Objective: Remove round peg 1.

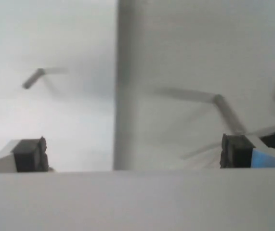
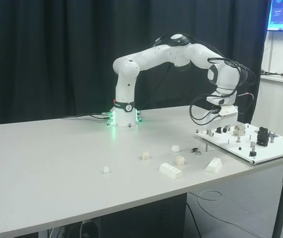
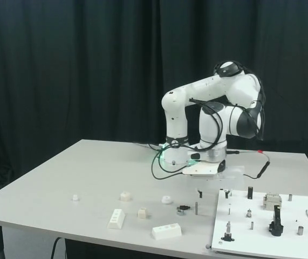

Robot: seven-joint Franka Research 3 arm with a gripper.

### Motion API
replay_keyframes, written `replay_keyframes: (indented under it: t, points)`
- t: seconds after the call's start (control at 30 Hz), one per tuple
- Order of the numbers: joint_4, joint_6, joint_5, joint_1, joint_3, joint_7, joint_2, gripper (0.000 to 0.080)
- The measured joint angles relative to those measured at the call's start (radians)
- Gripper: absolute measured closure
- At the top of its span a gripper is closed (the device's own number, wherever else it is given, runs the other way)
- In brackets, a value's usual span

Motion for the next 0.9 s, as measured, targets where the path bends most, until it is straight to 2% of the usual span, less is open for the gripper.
replay_keyframes:
  t: [0.3, 0.9]
  points:
    - [0.020, 0.014, 0.001, 0.021, 0.031, 0.058, 0.000, 0.0003]
    - [0.035, 0.109, 0.001, 0.031, 0.088, 0.112, 0.000, 0.0003]
